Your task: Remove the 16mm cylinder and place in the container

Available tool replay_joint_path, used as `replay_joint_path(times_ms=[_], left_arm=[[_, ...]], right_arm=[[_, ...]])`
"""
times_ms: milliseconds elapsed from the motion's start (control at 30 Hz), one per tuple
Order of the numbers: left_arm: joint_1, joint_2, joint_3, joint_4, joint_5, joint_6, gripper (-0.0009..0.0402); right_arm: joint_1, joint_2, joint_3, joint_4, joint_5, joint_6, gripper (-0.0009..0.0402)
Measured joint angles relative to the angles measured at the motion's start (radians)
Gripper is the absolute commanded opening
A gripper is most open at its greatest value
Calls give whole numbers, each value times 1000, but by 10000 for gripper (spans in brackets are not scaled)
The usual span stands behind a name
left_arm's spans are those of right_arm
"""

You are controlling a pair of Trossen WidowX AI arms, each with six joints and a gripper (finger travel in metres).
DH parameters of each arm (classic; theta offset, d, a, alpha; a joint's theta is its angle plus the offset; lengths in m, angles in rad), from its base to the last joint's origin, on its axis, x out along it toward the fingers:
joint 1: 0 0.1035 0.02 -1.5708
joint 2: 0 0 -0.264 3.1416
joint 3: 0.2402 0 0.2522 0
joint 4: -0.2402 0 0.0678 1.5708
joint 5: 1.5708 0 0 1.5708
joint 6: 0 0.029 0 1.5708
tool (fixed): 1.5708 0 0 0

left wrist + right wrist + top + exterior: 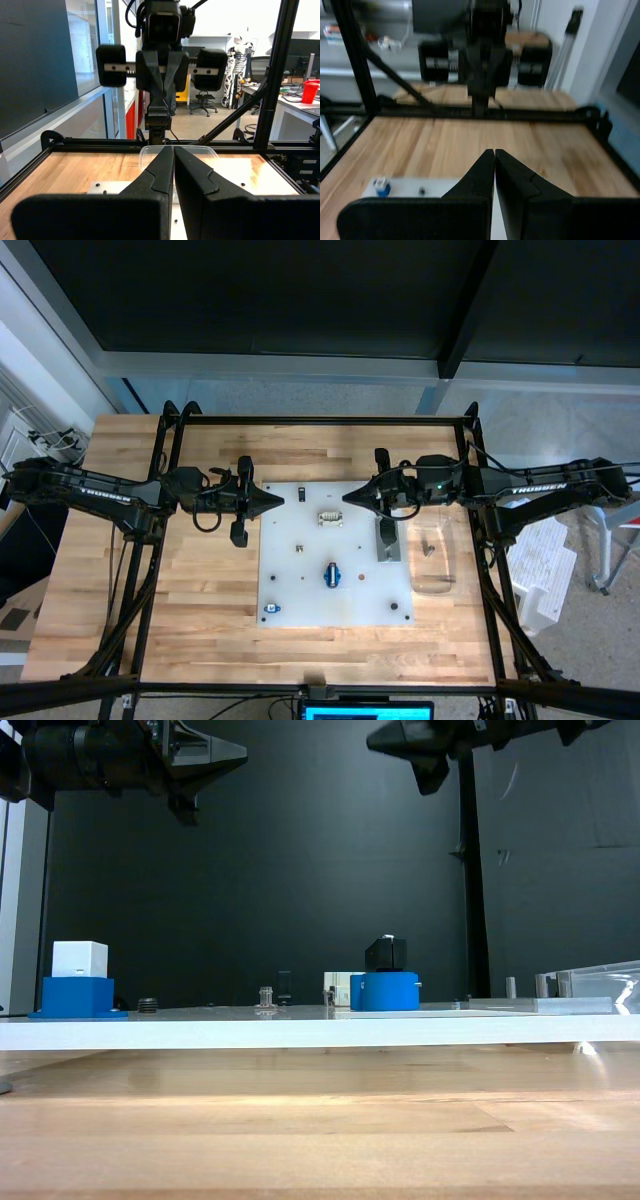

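Both were pressed together, empty: left pincer hung over the board's 10 o'clock corner, right pincer near 12. The 16mm cylinder looked like it sat inside the container, at the board's 3 o'clock.

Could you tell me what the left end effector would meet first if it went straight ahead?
Probably the right end effector, shut and pointing back at it above the white board. The left end effector, also shut, hangs roughly level with it.
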Motion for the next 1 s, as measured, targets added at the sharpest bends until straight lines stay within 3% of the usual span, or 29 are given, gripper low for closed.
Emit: replay_joint_path(times_ms=[100,267,367,600,1000], left_arm=[[0,0,0,0,0,0,0],[0,0,0,0,0,0,0],[0,0,0,0,0,0,0],[0,0,0,0,0,0,0],[0,0,0,0,0,0,0]], right_arm=[[-20,0,-21,49,-18,-2,0],[-74,0,-74,167,-118,33,0],[-77,0,-95,230,-122,35,0],[-71,0,-158,331,-72,39,0],[-67,-47,-242,404,-61,55,0]])
